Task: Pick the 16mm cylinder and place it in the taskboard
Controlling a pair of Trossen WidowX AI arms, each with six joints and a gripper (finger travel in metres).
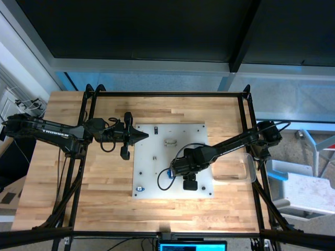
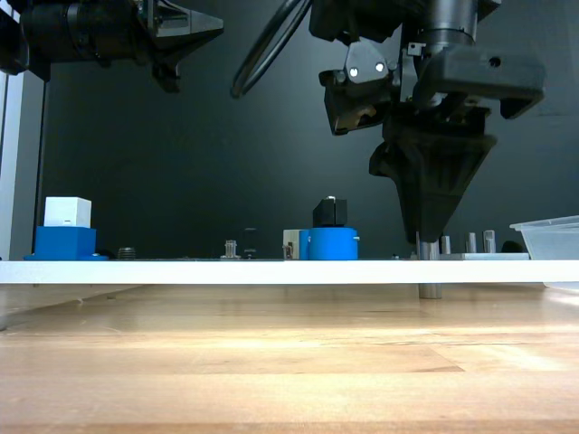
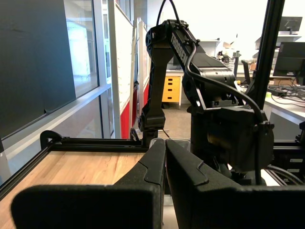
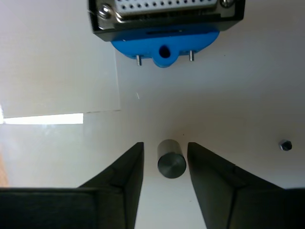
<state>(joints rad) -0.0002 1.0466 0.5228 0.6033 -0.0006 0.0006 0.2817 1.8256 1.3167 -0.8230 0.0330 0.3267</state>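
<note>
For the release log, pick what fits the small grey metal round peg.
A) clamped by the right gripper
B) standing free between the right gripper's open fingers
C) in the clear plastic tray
B: gaps show either side of the 16mm cylinder on the white taskboard, between the right gripper's fingers; the left gripper hovers shut over the board's left edge.

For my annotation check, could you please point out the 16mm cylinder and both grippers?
16mm cylinder (image 4: 171,164): right wrist view, round top face.
right gripper (image 2: 425,228): low view, between its tips, down at the taskboard (image 2: 181,271).
left gripper (image 3: 165,142): left wrist view, where its tips meet, raised above the table (image 3: 71,167).
</note>
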